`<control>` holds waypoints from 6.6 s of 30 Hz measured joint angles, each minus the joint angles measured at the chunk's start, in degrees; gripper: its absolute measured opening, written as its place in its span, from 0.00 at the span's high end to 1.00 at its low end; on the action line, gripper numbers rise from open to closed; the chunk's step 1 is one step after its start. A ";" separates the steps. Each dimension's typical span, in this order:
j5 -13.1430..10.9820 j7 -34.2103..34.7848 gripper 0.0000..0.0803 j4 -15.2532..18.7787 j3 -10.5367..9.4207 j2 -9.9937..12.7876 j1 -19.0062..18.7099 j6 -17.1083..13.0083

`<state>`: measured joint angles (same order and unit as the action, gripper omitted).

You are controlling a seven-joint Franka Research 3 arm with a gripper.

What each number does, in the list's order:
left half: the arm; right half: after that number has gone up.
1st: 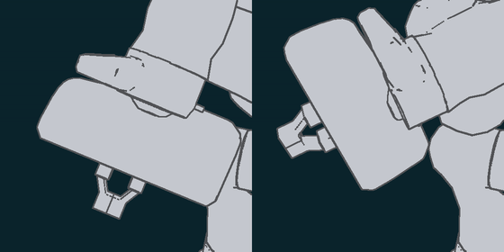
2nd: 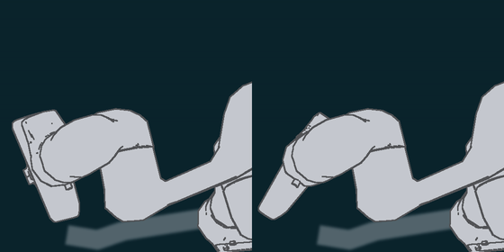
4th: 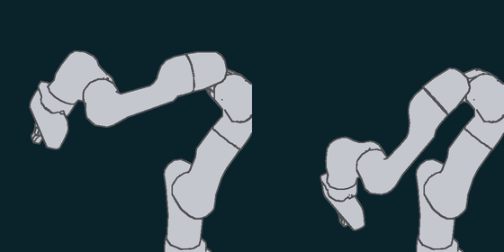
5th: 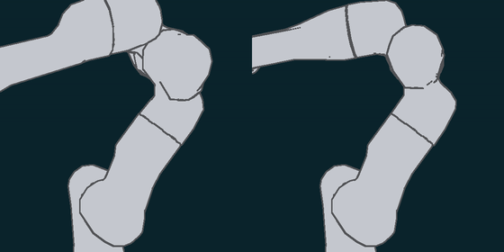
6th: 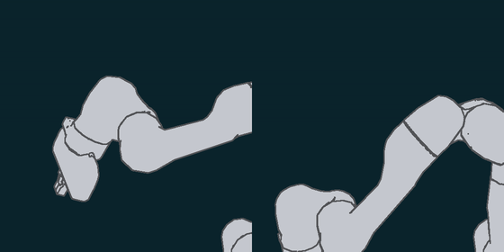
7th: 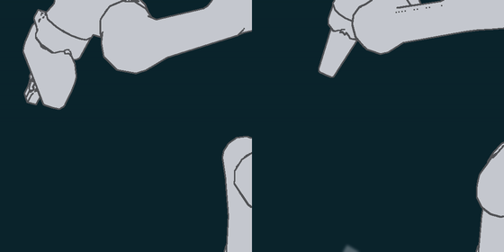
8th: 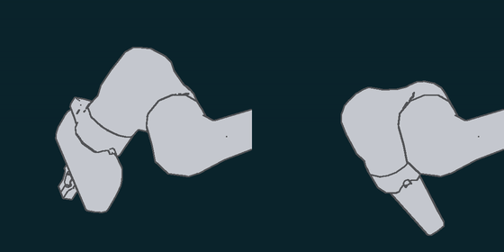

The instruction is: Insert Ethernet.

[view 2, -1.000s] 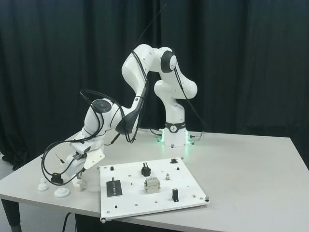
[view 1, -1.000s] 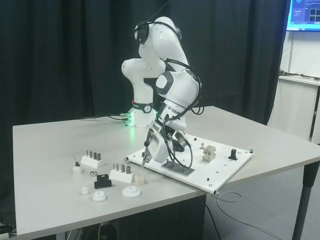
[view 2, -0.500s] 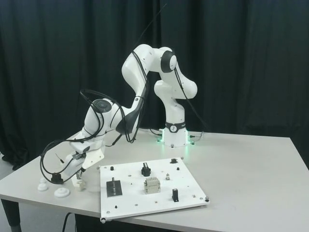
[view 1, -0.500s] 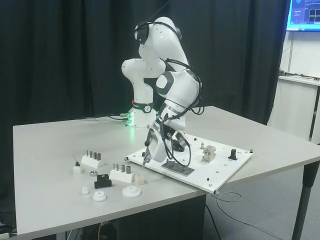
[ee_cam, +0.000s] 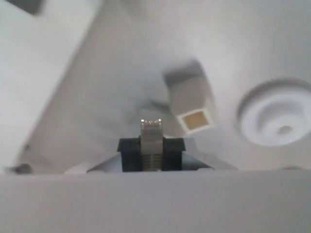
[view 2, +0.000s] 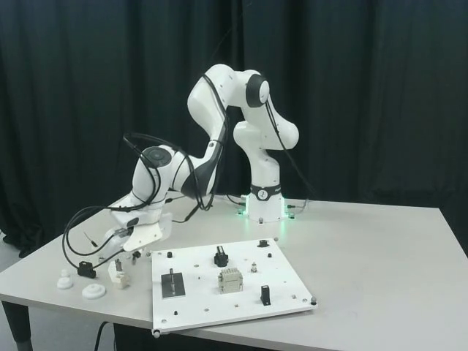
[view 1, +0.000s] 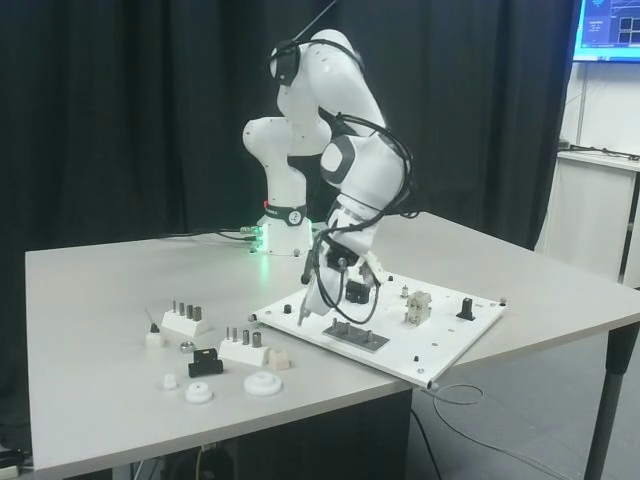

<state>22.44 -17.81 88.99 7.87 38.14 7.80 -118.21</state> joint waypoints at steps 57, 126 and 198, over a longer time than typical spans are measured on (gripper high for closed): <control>-10.44 40.63 0.89 51.07 -6.06 -39.99 -16.67 -3.52; -14.24 55.17 0.89 54.13 -11.38 -33.94 -19.15 -5.17; -13.78 55.43 0.89 53.78 -10.70 -32.76 -18.59 -7.02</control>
<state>8.66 37.62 142.77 -2.84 5.38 -10.79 -125.23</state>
